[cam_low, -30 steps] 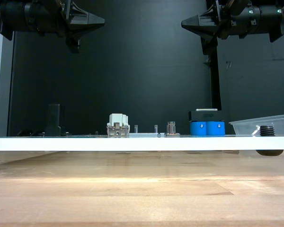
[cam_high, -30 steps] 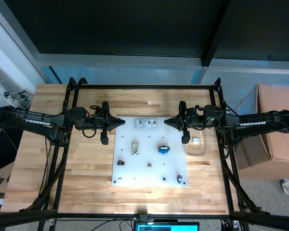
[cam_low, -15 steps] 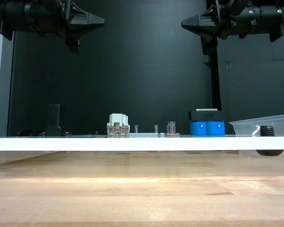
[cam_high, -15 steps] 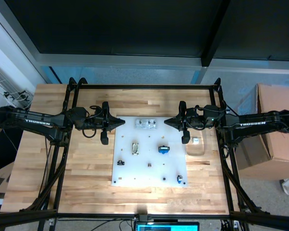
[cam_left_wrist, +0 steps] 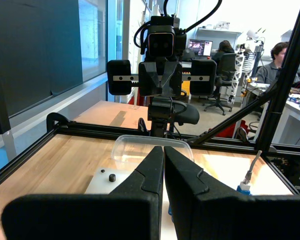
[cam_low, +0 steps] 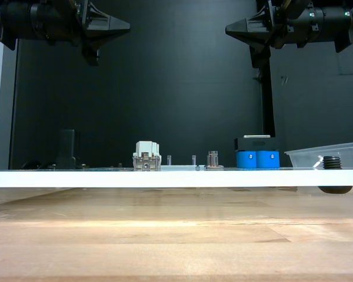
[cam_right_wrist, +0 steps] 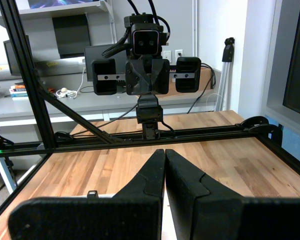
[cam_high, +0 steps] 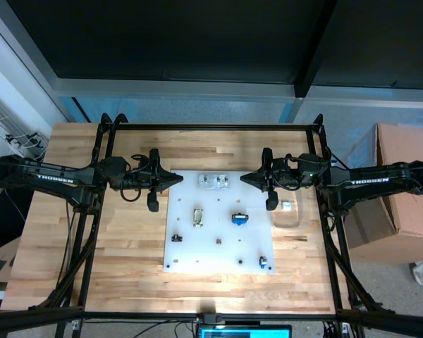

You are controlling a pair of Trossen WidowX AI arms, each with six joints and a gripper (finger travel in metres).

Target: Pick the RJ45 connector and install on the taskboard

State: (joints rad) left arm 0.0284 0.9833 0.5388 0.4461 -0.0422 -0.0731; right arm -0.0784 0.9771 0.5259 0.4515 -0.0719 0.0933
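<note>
Connector stands upright in the blue jack at the board's near right corner; how deep, I cannot tell. Right gripper and left gripper hang high over the board's far edge, fingers pressed together, empty.

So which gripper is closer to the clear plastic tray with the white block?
Right. The right gripper hangs above the white board's far right part, beside the clear plastic tray; the left gripper hangs across the board, at its far left.
</note>
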